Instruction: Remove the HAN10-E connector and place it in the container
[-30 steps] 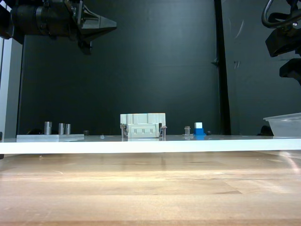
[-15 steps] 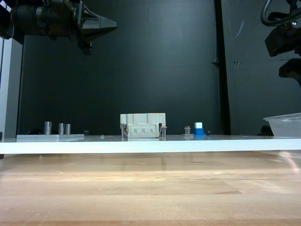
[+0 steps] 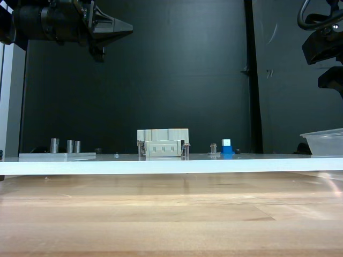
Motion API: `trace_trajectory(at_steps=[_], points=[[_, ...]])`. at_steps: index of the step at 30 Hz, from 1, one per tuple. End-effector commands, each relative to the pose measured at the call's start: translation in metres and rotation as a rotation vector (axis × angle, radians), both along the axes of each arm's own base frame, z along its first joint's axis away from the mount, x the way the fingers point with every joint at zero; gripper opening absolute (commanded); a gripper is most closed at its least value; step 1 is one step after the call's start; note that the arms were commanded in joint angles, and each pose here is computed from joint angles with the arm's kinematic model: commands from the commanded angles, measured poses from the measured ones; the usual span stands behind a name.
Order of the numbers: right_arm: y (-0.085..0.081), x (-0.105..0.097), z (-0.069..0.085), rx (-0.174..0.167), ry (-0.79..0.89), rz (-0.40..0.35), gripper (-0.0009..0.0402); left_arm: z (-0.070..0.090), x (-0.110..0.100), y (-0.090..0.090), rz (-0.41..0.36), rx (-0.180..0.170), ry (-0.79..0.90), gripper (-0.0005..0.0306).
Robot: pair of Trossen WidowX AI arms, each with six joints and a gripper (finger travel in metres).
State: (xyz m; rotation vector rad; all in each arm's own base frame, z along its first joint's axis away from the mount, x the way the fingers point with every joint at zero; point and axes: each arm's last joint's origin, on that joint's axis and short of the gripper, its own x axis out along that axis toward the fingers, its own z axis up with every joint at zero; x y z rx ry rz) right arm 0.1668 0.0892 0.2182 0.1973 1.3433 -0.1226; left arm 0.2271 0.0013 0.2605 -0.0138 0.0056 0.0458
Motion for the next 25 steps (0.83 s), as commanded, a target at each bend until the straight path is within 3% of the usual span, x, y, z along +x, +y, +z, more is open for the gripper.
trace_trajectory(at_steps=[1,25], points=[[0.0001,0.0001,0.0001,0.000,-0.001,0.000,0.0287,0.0002,0.0000,0.0001,0.000,0.000,-0.001,0.0000],[0.0004,0.0008,0.0002,0.004,-0.007,0.000,0.0287,0.0001,0.0000,0.0001,0.000,0.000,0.000,0.0000]])
